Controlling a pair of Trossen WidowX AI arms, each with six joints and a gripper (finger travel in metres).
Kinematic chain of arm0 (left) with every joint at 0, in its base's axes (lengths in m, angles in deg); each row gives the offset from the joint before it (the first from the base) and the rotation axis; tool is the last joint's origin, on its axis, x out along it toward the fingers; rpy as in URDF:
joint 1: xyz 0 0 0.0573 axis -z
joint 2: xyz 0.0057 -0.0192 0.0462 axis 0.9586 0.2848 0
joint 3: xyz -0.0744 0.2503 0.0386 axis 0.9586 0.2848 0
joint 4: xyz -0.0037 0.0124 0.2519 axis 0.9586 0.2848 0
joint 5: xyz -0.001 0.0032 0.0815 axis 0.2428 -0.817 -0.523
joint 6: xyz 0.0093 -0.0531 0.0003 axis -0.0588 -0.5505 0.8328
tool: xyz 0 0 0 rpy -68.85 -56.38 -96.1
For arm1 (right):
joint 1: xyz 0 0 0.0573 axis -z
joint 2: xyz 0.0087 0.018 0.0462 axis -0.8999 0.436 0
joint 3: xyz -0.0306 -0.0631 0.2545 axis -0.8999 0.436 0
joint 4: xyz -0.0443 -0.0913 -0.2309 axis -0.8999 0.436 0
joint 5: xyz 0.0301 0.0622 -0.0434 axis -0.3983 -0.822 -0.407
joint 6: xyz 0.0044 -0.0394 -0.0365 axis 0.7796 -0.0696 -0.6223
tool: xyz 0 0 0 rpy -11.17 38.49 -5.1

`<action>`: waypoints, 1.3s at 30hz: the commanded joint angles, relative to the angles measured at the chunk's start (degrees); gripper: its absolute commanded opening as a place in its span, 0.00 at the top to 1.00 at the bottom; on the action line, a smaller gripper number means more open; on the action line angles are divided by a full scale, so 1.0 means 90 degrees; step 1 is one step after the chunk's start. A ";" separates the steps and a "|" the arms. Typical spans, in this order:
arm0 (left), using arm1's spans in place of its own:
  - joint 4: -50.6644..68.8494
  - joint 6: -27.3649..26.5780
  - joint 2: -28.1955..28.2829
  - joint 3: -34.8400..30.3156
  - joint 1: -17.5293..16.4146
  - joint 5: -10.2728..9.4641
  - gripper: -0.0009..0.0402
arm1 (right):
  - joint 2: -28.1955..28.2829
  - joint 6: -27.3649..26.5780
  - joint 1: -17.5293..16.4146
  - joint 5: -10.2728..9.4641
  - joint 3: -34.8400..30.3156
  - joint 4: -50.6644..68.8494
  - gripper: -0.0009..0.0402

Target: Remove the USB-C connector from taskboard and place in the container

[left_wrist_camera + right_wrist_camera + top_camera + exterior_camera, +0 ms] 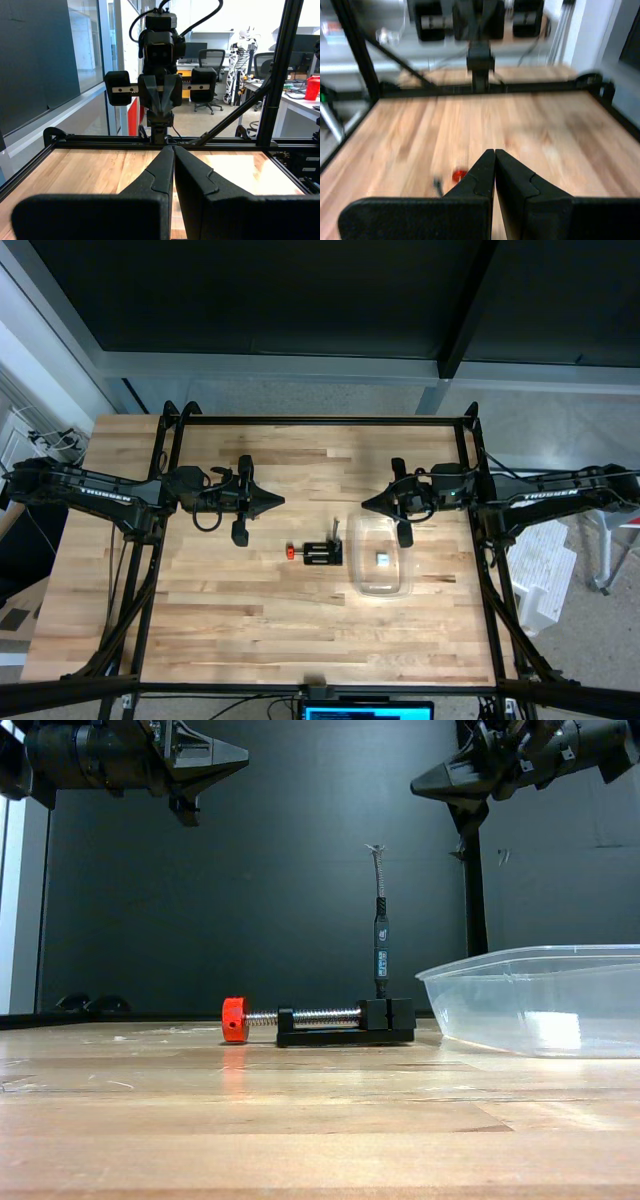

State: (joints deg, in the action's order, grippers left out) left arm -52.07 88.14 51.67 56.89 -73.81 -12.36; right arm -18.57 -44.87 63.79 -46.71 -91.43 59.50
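Note:
The taskboard is a small black clamp block with a red-orange knob, lying mid-table. The USB-C connector stands upright in the taskboard's right end, with a short frayed cable stub on top. Just right of it sits the clear container, holding a small white cube. My left gripper hovers shut and empty, high above the table to the block's back left. My right gripper is likewise shut and empty, high over the container's far end. In the right wrist view the knob shows beside the shut fingers.
A black metal frame rims the wooden table. The container's low wall rises close to the right of the block. In the left wrist view the right arm faces me across the table.

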 commanded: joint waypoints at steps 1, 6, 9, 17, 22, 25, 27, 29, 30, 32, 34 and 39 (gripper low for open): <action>-0.0002 0.0000 0.0002 0.0000 -0.0002 0.0002 0.98 | 0.0002 -0.0005 -0.0024 -0.0005 -0.0333 0.0857 0.98; -0.0002 0.0000 0.0002 0.0000 -0.0002 0.0002 0.98 | 0.0245 -0.0015 -0.0046 0.0005 -0.0852 0.2227 0.98; -0.0002 0.0000 0.0002 0.0000 0.0000 0.0002 0.98 | 0.0529 -0.0012 -0.0063 0.0002 -0.1166 0.2854 0.98; -0.0002 0.0000 0.0005 0.0000 -0.0002 0.0002 0.98 | 0.1367 -0.0036 -0.0163 0.0010 -0.2030 0.4209 0.98; -0.0002 0.0000 0.0002 0.0000 0.0000 0.0002 0.98 | 0.1841 -0.0036 -0.0240 0.0010 -0.2552 0.4964 0.98; -0.0002 0.0000 0.0002 0.0000 -0.0002 0.0002 0.98 | 0.2159 -0.0039 -0.0270 0.0012 -0.2888 0.5374 0.98; -0.0002 0.0000 0.0002 0.0000 -0.0002 0.0002 0.98 | 0.2351 -0.0039 -0.0333 0.0022 -0.3104 0.5554 0.98; -0.0002 0.0000 0.0005 0.0000 0.0000 0.0002 0.98 | 0.2538 -0.0036 -0.0406 0.0126 -0.3317 0.5683 0.98; -0.0002 0.0000 0.0005 0.0000 -0.0002 0.0002 0.98 | 0.2628 -0.0012 -0.0459 0.0197 -0.3419 0.5741 0.98; -0.0002 0.0000 0.0002 0.0000 -0.0002 0.0002 0.98 | 0.2793 0.0002 -0.0546 0.0238 -0.3606 0.5838 0.98; -0.0002 0.0000 0.0005 0.0000 0.0000 0.0002 0.98 | 0.2924 0.0138 -0.0602 0.0245 -0.3789 0.5918 0.98; -0.0002 0.0000 0.0005 0.0000 -0.0002 0.0002 0.98 | 0.3300 0.0301 -0.0738 0.0476 -0.4163 0.6285 0.98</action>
State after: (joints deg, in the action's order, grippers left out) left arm -52.07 88.11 51.69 56.91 -73.81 -12.36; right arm 10.15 -42.46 57.56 -43.37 -128.10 115.24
